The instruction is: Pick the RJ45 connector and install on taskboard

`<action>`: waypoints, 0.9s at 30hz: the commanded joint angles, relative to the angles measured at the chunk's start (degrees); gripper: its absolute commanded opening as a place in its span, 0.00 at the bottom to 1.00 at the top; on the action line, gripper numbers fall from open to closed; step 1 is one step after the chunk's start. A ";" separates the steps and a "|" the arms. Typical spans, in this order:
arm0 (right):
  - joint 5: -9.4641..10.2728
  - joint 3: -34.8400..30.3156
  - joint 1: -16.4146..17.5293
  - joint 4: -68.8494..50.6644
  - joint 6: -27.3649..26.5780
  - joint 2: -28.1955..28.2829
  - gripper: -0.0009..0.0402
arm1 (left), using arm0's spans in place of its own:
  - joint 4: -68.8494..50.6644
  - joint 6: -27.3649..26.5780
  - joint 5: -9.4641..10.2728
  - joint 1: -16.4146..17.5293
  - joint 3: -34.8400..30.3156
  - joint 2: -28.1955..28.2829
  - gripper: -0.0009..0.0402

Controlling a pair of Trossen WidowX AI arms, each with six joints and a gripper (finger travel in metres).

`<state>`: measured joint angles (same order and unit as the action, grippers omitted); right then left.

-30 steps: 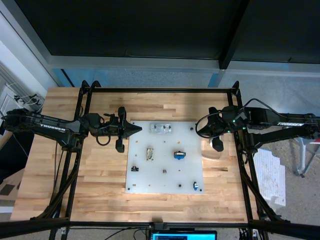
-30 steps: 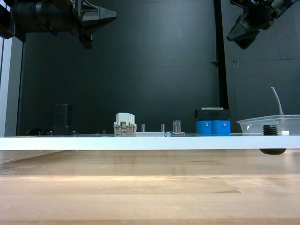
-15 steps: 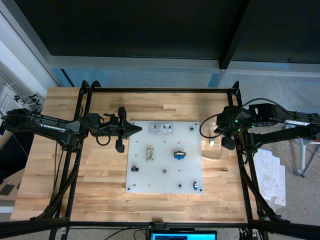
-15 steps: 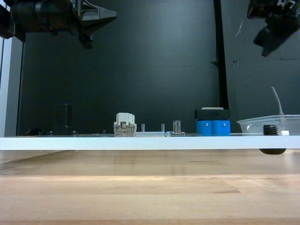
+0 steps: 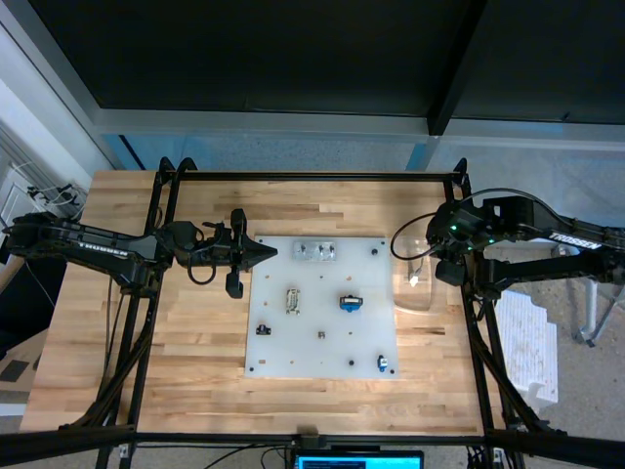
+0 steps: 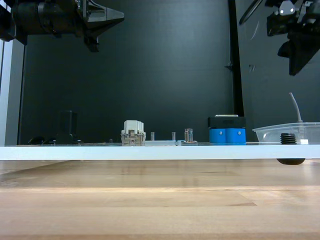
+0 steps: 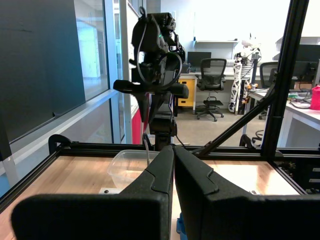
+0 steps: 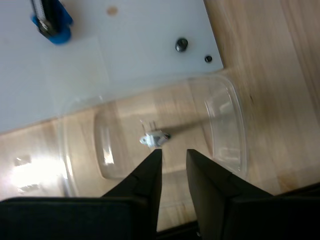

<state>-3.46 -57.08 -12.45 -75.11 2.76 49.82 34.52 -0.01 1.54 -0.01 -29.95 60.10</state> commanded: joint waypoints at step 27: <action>0.68 11.37 -1.44 10.14 -2.10 10.69 0.47 | 0.00 0.00 0.00 0.00 0.00 0.00 0.02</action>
<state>-2.81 -46.00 -13.98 -65.36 0.84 60.05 34.50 -0.01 1.54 -0.01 -29.95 60.10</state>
